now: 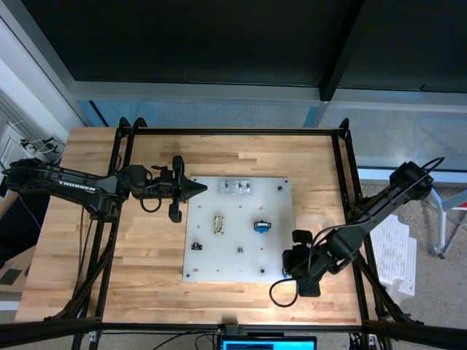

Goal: Pick the RJ45 connector and install on taskboard

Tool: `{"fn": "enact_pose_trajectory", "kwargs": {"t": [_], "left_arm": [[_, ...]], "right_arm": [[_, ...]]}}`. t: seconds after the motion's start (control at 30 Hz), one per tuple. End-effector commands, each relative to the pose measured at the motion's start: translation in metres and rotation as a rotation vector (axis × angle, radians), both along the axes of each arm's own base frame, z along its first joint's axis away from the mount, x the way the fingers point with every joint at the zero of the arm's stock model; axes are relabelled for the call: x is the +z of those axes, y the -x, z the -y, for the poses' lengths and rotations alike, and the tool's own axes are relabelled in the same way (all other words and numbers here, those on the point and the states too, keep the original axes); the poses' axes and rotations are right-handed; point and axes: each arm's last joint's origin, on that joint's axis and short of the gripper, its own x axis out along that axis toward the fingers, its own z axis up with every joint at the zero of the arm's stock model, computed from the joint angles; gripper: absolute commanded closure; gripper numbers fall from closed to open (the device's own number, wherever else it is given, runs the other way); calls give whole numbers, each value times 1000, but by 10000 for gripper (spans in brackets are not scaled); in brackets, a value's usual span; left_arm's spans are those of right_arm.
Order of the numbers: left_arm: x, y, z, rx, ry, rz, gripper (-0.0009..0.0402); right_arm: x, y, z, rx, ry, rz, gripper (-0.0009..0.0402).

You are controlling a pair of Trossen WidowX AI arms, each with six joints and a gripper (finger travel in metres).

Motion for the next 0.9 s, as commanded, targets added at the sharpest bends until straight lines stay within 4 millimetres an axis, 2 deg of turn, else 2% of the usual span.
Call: {"fn": "enact_pose_trajectory", "kwargs": {"t": [0.03,0.27,0.6,0.9], "left_arm": [[0,0,0,0,0,0,393],[0,0,0,0,0,0,393],[0,0,0,0,0,0,393],[0,0,0,0,0,0,393]], "right_arm": [[10,5,4,1,-17,22,232],[29,14,12,1,-63,76,233],[33,16,15,-2,-69,85,233],[51,13,47,-52,-69,146,233]]}}
